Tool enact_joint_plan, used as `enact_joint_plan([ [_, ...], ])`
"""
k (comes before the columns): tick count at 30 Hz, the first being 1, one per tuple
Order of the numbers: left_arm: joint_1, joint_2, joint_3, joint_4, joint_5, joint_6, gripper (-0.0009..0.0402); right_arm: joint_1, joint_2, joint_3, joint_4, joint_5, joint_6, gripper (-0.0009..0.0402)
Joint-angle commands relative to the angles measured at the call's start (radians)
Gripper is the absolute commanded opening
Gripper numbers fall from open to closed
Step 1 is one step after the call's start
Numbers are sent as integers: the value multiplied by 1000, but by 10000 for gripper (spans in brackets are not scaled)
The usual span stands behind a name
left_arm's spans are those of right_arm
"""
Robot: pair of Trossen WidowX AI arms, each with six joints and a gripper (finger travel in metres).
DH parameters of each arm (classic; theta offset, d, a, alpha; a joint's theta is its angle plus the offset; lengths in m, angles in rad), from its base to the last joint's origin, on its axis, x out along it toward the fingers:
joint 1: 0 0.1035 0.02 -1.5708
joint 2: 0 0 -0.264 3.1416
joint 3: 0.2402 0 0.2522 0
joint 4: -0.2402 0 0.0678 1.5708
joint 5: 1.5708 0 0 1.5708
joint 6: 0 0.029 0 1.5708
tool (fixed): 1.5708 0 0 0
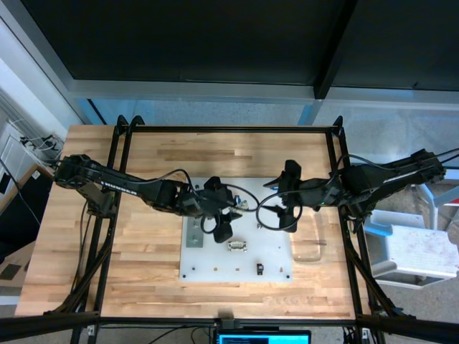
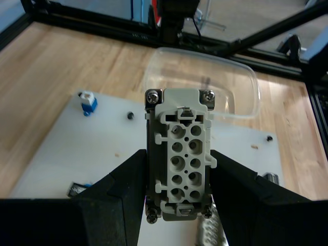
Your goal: Pick the HAN10E connector and install in the HAN10E hub
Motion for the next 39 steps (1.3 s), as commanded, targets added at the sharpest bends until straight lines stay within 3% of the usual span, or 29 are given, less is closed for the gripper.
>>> enact_joint_plan([
  [1, 31, -10, -6, 49, 42, 18, 35, -3, -64, -60, 84, 21, 11, 275],
  [7, 87, -28, -59, 222, 123, 29, 35, -17, -179, -203, 313, 20, 46, 275],
  [11, 112, -27, -60, 298, 179, 35, 35, -17, -192, -235, 413, 19, 58, 275],
  [16, 130, -28, -60, 391, 182, 54, 35, -17, -193, -275, 505, 18, 56, 275],
  [20, 146, -28, -60, 464, 208, 55, 35, -17, -203, -310, 573, 19, 43, 275],
  [25, 151, -28, -60, 521, 210, 68, 35, -18, -259, -401, 726, 29, 37, 275],
  [33, 153, -26, -62, 670, 246, 73, 35, -20, -289, -536, 999, 37, 56, 275],
  [34, 154, -26, -61, 677, 246, 73, 35, -23, -285, -546, 1034, 32, 56, 275],
  [37, 155, -26, -62, 677, 247, 72, 35, -44, -267, -552, 1104, -44, 57, 275],
  [39, 155, -26, -62, 678, 247, 72, 35, -64, -257, -549, 1124, -74, 72, 275],
])
